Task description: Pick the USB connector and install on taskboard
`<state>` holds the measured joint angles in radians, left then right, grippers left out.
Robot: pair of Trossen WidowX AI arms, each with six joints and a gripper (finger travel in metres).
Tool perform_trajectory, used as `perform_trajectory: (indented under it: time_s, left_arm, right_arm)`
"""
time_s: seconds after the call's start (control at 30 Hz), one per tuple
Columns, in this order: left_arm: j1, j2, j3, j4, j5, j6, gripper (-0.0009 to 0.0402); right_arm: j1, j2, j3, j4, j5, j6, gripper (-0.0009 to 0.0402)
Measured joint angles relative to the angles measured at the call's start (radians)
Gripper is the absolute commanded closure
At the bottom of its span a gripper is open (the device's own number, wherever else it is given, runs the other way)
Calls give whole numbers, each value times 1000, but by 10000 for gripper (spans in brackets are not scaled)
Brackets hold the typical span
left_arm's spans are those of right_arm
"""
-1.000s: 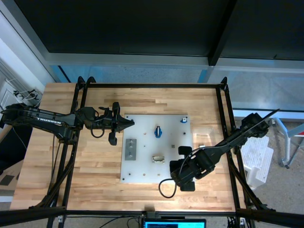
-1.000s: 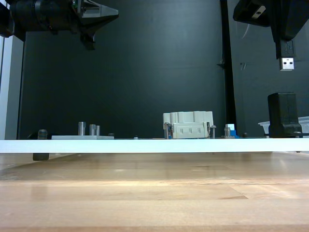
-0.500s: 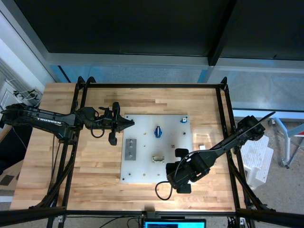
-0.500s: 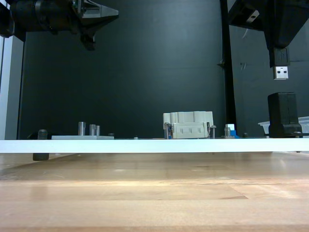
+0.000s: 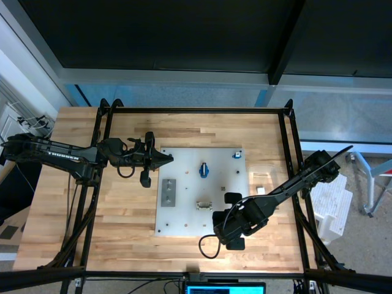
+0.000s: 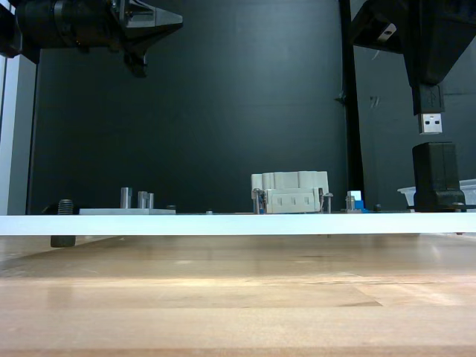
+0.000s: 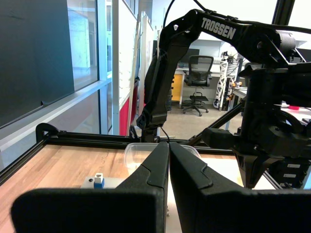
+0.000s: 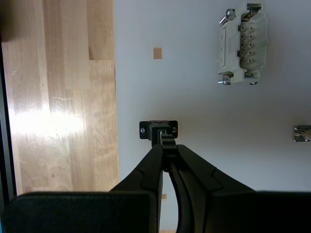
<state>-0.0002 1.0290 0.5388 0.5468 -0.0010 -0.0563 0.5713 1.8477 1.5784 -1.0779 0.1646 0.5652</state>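
You are viewing the USB connector [image 6: 430,111], a black plug hanging upright with its metal tip pointing down. The right gripper [image 8: 167,148] is pinching it just above the black socket [image 6: 435,175], not touching. The taskboard [image 5: 184,184], a white plate, is lying flat. The left gripper [image 5: 166,158], fingers together, is hovering high over its far left corner.

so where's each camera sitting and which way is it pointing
High: above the near edge, looking down at the white board; left arm and right arm show.
Low: table height, near edge, looking level across the board; left gripper raised at left, right gripper holds the USB plug above the black socket.
Left wrist: along its shut fingers, toward the right arm.
Right wrist: straight down past its fingers onto the socket.
Shared: low and right wrist both show the beige connector.
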Motion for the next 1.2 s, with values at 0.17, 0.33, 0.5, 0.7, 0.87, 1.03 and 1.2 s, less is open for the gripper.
perform_trajectory:
  time_s: [0.17, 0.33, 0.5, 0.7, 0.87, 1.03, 1.2]
  left_arm:
    - [0, 0, 0, 0, 0, 0, 393]
    - [0, 0, 0, 0, 0, 0, 393]
    - [0, 0, 0, 0, 0, 0, 393]
    - [0, 0, 0, 0, 0, 0, 393]
    - [0, 0, 0, 0, 0, 0, 393]
    - [0, 0, 0, 0, 0, 0, 393]
    - [0, 0, 0, 0, 0, 0, 393]
  right_arm:
    - [0, 0, -9, 3, 0, 3, 393]
    - [0, 0, -15, 16, 0, 6, 393]
    - [0, 0, -16, 18, -2, 12, 393]
    - [0, 0, -19, 20, -3, 15, 393]
    - [-1, 0, -27, 28, -4, 15, 393]
    - [0, 0, -32, 39, -4, 15, 393]
    - [-1, 0, -33, 40, -8, 15, 393]
